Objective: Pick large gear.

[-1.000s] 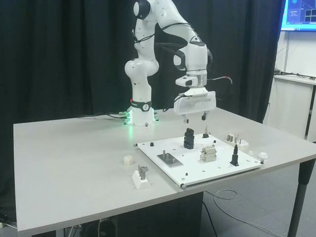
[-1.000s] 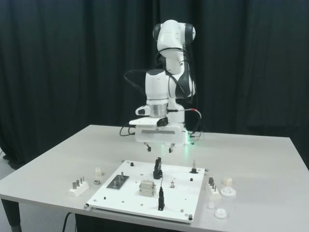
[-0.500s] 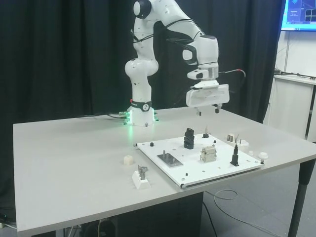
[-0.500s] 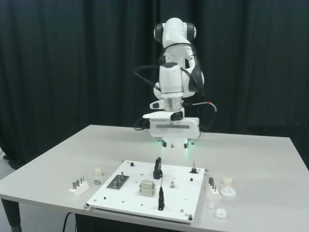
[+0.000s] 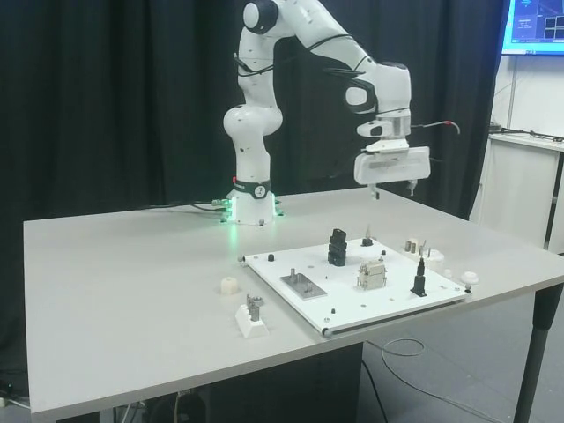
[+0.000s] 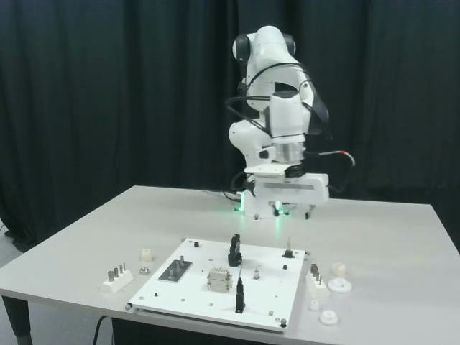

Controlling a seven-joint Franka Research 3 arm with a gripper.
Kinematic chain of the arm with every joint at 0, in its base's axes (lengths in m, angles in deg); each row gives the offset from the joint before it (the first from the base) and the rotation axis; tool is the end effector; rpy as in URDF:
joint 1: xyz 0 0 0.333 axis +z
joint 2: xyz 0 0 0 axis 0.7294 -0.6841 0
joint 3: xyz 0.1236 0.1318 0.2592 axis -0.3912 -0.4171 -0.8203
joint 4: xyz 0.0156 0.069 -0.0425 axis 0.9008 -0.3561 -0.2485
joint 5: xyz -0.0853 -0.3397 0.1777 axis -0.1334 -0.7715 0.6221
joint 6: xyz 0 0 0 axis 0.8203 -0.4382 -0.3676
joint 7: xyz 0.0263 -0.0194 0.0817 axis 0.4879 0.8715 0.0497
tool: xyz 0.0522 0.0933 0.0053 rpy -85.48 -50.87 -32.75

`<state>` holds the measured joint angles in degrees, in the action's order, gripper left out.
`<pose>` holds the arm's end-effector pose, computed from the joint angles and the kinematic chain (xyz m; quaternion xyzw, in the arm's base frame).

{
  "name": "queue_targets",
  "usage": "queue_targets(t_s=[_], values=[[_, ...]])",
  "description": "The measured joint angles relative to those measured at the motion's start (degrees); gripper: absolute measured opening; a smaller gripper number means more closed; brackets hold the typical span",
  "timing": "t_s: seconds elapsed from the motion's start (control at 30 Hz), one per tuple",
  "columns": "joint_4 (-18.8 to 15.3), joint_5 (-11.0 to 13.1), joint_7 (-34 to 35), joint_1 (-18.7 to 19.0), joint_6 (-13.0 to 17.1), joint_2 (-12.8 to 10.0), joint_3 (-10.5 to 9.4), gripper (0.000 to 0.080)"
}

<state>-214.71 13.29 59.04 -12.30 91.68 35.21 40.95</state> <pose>0.4873 0.1716 0.3526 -0.8659 0.4980 -0.0082 0.0454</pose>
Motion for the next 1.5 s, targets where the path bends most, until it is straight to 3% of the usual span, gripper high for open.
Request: queue_targets(t_s=[0.13, 0.33, 0.67, 1.0, 1.5], values=[[0.03, -0.48, 5.17, 0.33, 0.07, -0.05, -2.4, 0.08], [0.71, -3.43, 13.97, 0.62, 0.83, -0.85, -5.85, 0.08], [4.0, -7.19, 26.95, 0.62, 1.98, -4.89, -9.59, 0.08], [9.56, -7.57, 35.04, 0.16, 2.39, -10.82, -9.92, 0.08], [16.59, -7.55, 36.52, -0.56, 2.36, -18.36, -9.75, 0.08]])
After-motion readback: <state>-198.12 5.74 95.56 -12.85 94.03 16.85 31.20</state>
